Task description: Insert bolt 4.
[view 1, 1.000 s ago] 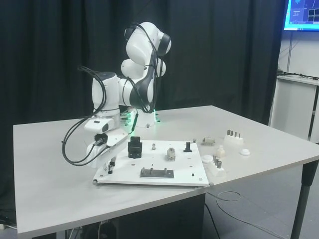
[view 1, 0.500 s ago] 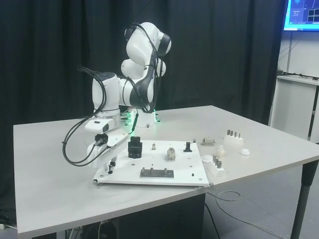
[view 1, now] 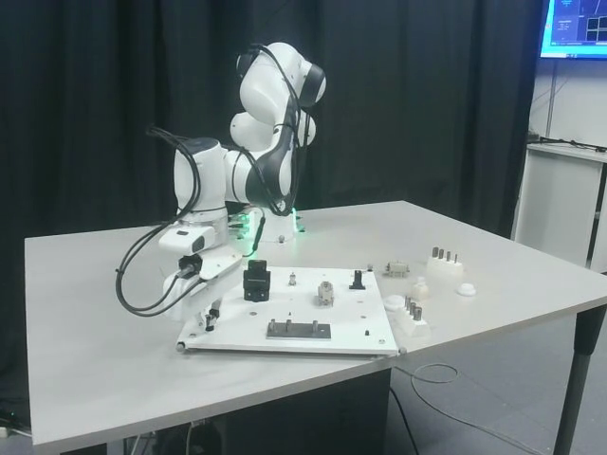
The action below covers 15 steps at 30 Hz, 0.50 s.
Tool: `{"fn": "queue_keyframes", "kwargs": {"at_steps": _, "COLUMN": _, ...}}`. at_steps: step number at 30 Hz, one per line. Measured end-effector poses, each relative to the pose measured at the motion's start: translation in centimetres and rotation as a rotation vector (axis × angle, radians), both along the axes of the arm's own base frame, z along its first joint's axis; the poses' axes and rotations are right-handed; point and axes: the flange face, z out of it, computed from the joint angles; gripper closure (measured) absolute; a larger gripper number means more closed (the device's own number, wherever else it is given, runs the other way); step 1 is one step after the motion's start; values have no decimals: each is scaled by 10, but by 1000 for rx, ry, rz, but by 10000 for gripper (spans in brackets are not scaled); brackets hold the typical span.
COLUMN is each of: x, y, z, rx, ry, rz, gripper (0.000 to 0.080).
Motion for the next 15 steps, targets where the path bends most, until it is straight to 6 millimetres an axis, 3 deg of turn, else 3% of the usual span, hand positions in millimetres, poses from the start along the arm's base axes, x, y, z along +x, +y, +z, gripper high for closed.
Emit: {"fn": "queue_keyframes", "kwargs": {"at_steps": 15, "x": 0, "y": 1, "z": 0, "rx": 1, "ry": 3, "rz": -55, "gripper": 566}}
